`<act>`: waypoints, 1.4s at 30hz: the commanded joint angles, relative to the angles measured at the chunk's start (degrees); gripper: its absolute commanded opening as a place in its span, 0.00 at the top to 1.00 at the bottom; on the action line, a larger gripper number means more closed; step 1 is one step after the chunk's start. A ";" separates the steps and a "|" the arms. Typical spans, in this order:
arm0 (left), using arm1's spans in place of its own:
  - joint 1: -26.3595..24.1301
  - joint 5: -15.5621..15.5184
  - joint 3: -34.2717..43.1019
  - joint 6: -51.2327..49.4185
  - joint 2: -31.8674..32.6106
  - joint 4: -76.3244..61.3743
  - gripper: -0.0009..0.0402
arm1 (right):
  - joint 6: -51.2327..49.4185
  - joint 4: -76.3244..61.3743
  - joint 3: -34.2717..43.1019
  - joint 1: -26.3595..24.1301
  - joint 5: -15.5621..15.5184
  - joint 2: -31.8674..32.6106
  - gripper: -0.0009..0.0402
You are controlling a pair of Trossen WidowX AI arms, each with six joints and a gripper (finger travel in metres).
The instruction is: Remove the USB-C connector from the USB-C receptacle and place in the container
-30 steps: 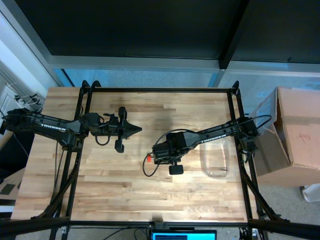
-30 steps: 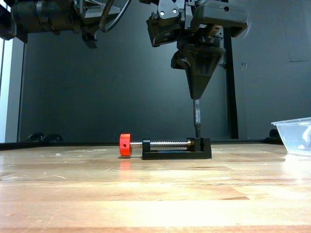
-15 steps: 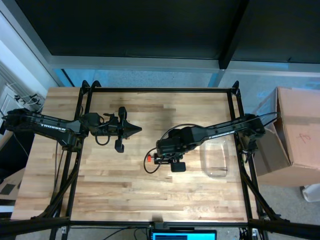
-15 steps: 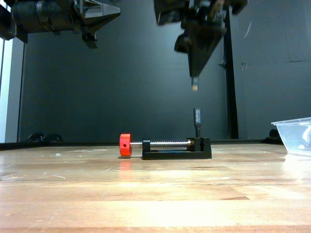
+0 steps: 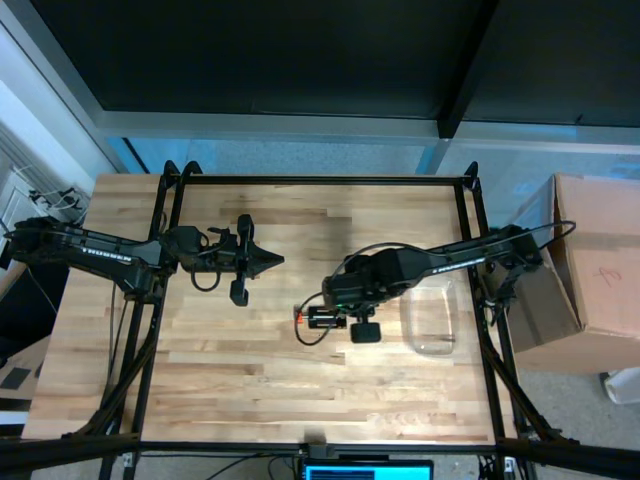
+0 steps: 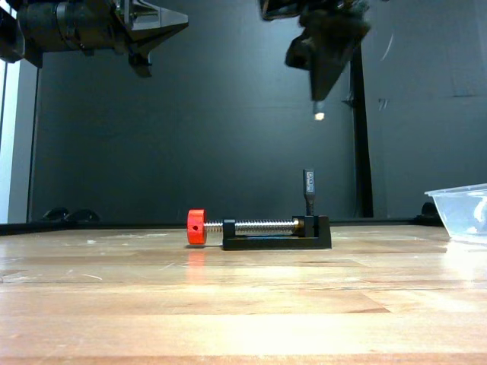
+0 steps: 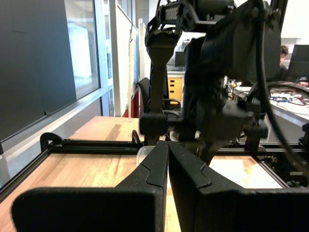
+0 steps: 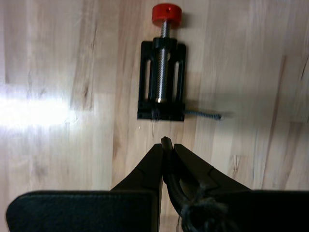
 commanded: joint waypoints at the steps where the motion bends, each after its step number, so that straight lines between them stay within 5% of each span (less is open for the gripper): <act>1: 0.00 0.00 0.02 0.02 0.00 -0.02 0.98 | 1.31 0.42 -3.76 1.55 0.11 -4.11 0.98; 16: 0.00 0.00 0.02 0.02 0.00 -0.04 0.98 | 7.28 -0.44 -28.48 8.07 0.92 -27.02 0.98; 26: 0.00 0.00 0.02 0.02 0.00 -0.07 0.98 | 13.14 -0.74 -42.25 12.76 0.87 -35.15 0.97; 42: 0.02 0.00 0.02 0.02 0.00 -0.07 0.98 | 15.98 0.94 -45.59 14.19 0.96 -35.30 0.47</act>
